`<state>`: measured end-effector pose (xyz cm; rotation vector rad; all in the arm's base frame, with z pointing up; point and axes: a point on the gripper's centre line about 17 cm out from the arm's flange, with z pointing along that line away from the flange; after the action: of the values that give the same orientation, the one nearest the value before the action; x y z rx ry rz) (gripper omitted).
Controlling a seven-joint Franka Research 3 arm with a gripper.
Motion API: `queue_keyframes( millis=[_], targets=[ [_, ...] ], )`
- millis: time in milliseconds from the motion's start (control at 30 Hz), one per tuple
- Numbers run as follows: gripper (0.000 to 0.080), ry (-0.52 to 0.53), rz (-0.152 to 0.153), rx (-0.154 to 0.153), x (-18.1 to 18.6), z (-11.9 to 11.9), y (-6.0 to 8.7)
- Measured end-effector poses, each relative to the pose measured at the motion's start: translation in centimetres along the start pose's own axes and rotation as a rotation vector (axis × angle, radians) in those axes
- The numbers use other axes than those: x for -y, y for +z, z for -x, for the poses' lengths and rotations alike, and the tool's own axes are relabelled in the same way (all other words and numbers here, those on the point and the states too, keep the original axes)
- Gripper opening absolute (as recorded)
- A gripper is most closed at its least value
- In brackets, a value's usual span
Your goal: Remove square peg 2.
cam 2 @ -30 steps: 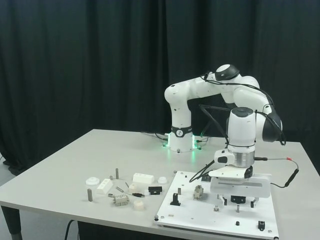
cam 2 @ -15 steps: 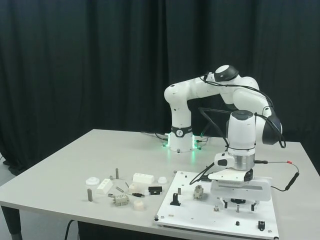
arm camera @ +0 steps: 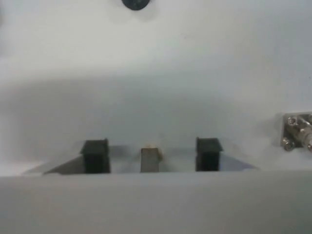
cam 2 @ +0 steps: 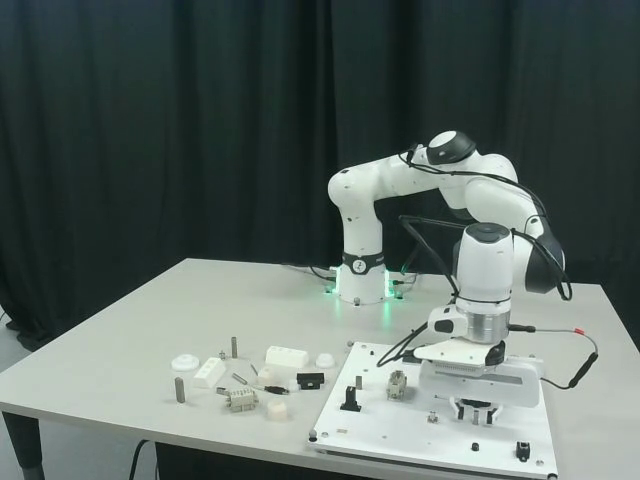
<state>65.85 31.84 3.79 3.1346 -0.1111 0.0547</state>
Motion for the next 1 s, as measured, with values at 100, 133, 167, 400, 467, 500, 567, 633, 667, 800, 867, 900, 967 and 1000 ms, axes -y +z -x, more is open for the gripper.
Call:
queue_keyframes(
  millis=[100, 133, 167, 400, 467, 500, 567, 633, 667, 800, 867, 900, 967, 1000],
  targets=[
    [0.0390, -0.003, 0.011, -0.002, -0.12, -0.11, -0.04],
    [0.0390, -0.003, 0.014, -0.003, -0.12, -0.15, -0.05],
    [0.0390, -0.002, 0.016, -0.003, -0.11, -0.17, -0.05],
    [0.0214, -0.005, 0.025, -0.006, 0.17, -0.25, -0.05],
    [0.0072, -0.005, 0.026, -0.006, 0.17, -0.26, -0.05],
    [0.0072, -0.005, 0.027, -0.006, 0.18, -0.26, -0.05],
    [0.0072, -0.006, 0.028, -0.006, 0.17, -0.26, -0.05],
    [0.0072, -0.007, 0.029, -0.006, 0.17, -0.27, -0.06],
    [0.0072, -0.007, 0.029, -0.006, 0.17, -0.27, -0.06],
    [0.0075, -0.008, 0.030, -0.006, 0.17, -0.28, -0.06],
    [0.0075, -0.008, 0.030, -0.006, 0.17, -0.28, -0.07],
    [0.0075, -0.006, 0.030, -0.006, 0.16, -0.29, -0.08],
    [0.0075, -0.004, 0.030, -0.006, 0.16, -0.29, -0.09],
    [0.0075, -0.004, 0.030, -0.006, 0.16, -0.28, -0.10]
  ],
)
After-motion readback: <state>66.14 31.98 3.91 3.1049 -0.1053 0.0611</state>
